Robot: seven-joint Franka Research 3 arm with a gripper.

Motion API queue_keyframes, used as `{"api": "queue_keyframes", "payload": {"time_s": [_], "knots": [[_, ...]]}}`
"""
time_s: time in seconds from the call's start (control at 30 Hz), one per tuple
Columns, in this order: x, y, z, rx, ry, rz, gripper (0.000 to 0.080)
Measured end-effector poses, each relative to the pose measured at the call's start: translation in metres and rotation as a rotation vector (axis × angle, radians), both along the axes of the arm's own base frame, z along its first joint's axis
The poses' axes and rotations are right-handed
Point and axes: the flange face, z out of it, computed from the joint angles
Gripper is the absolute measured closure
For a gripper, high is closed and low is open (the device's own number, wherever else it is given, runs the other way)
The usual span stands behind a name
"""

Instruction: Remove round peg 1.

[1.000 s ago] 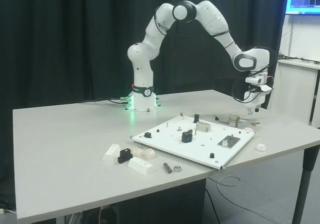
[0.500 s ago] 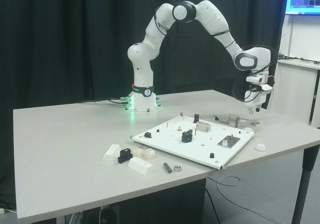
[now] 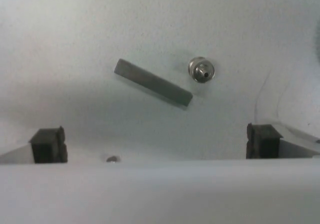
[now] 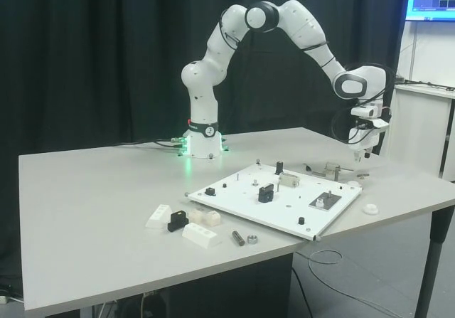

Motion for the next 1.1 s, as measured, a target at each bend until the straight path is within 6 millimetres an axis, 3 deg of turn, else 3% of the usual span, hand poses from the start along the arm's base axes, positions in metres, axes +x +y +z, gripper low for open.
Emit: {"api": "queue_keyframes", "payload": {"time_s": [0.73, 1.1], "knots": [[0.007, -0.004, 0.004, -0.008, 0.003, -0.012, 0.0003], [0.024, -0.025, 0.022, -0.09, 0.037, -0.017, 0.0003]]}}
